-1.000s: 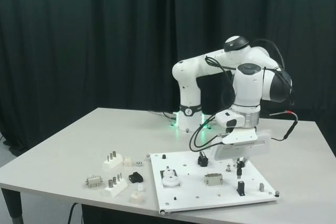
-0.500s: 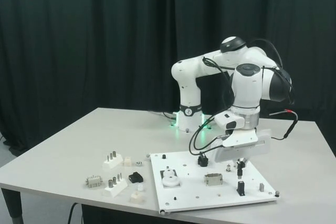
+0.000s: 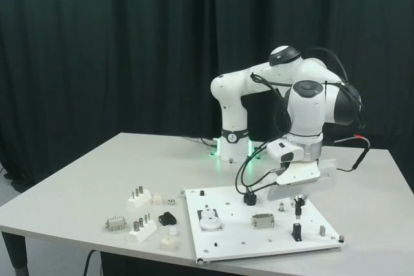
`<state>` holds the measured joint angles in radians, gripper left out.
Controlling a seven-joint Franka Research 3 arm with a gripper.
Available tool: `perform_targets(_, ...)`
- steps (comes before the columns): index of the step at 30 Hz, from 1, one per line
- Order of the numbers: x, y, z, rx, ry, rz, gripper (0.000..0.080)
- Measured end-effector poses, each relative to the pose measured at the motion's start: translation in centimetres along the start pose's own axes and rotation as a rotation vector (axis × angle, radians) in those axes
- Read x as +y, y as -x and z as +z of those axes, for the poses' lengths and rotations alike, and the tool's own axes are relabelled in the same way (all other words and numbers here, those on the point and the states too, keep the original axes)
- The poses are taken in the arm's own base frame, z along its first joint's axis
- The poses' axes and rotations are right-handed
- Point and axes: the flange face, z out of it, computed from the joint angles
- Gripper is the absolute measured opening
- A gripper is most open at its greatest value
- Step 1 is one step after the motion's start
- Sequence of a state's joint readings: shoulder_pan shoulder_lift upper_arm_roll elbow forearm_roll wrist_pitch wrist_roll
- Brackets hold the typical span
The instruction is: Insert USB.
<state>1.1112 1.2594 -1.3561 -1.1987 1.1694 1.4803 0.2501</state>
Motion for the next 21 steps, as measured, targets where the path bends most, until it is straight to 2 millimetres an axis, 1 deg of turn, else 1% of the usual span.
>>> perform_targets(13, -1.4, 0.9, -0.4, 0.01, 0.028, 0.015, 0.0087)
perform_targets(21, -1.8, 1.3, -0.4, 0.022, 0.057, 0.01, 0.0087)
